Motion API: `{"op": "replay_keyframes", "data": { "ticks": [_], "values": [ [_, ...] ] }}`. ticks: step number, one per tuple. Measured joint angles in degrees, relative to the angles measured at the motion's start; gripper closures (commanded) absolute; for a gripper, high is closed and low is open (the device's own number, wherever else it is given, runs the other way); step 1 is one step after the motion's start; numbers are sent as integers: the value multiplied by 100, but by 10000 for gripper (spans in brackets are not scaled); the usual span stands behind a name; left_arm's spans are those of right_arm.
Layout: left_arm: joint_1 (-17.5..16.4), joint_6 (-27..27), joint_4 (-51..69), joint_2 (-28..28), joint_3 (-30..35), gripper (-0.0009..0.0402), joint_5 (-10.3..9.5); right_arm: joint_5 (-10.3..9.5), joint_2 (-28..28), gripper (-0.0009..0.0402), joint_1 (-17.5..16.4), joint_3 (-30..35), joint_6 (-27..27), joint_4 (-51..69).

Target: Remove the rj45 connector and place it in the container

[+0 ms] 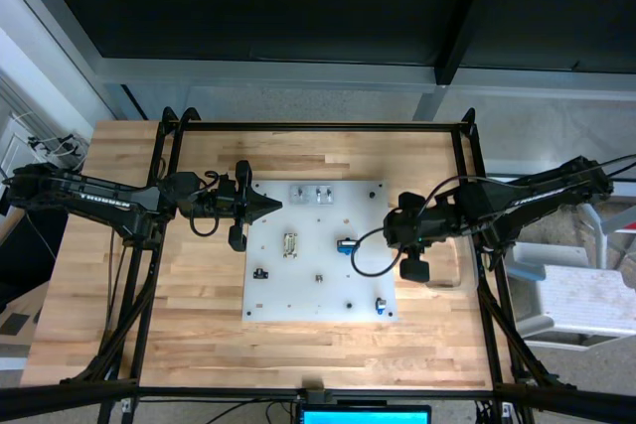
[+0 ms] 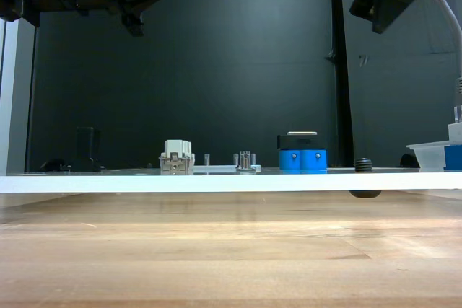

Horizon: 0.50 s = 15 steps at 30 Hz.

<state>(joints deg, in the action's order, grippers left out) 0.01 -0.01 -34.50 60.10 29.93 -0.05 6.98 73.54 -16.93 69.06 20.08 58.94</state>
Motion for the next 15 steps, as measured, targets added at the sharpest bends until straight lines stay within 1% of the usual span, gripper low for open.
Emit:
{"op": "replay_keyframes", "data": {
  "ticks": [5,15],
  "values": [
    [0,0,-2,0,2,392,0,96,197,393,-334,0,345,101],
    [0,0,0,0,0,392,0,90,570,393,-992,20,979,140]
  ]
}}
